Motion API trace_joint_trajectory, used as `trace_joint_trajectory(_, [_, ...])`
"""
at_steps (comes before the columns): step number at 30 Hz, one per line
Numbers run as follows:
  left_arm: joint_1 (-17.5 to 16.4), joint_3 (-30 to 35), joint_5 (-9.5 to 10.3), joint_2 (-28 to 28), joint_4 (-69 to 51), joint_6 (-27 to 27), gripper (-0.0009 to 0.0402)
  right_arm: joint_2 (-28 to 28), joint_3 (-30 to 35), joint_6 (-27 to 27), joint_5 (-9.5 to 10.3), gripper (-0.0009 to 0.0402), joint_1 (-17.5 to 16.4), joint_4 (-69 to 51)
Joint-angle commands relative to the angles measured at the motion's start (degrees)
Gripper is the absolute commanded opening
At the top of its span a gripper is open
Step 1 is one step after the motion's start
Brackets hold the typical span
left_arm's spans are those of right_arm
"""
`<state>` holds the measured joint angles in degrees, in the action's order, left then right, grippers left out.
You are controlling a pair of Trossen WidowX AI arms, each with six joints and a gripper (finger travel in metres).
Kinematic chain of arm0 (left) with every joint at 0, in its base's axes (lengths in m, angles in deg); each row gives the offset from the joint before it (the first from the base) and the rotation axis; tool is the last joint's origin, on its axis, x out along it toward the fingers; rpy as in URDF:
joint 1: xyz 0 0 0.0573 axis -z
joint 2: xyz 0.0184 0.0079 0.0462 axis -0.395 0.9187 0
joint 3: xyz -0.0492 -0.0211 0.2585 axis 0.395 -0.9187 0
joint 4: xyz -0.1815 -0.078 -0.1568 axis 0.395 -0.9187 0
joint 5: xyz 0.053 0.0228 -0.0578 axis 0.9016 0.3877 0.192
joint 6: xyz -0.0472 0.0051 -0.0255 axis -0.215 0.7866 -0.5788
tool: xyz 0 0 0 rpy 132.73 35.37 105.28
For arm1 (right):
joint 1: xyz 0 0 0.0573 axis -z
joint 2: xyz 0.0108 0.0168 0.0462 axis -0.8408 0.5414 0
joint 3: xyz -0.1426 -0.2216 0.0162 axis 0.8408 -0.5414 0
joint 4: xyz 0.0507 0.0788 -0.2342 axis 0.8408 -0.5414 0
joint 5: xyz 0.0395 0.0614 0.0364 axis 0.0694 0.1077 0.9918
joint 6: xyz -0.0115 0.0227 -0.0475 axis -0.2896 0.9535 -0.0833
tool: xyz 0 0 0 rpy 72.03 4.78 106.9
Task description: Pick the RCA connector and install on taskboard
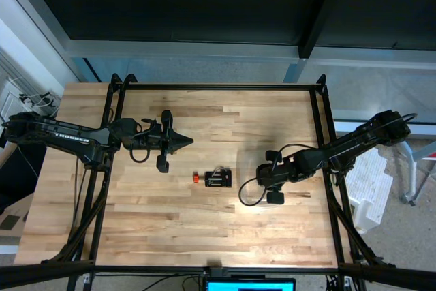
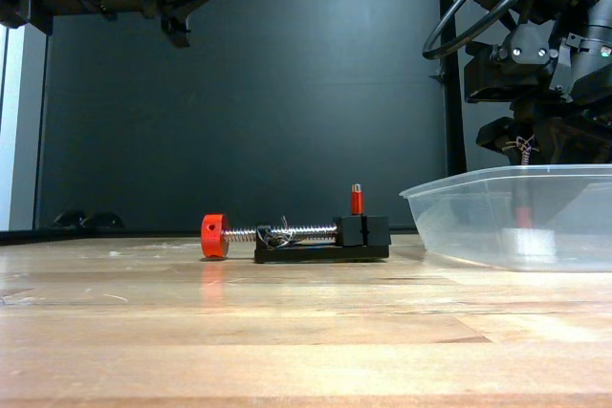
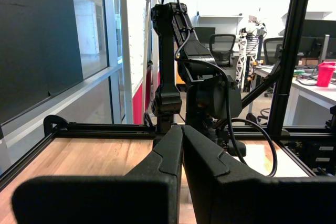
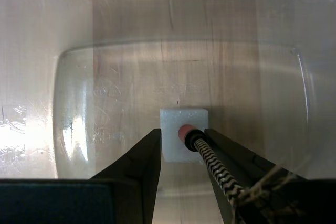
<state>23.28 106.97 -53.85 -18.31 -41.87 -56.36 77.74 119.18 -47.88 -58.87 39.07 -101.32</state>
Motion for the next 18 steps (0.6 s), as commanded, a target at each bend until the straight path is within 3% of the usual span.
trace_joint_trajectory(1, [0.0, 0.0, 0.0, 0.02, 0.02, 0.02, 0.0, -0.02, 0.0, 0.02, -0.04, 0.0094, -0.02, 0.35])
trace_joint_trajectory(18, [0.0, 0.0, 0.0, 0.02, 0.02, 0.0, 0.0, -0.02, 0.0, 0.0, -0.61, 0.0038, 0.02, 0.7])
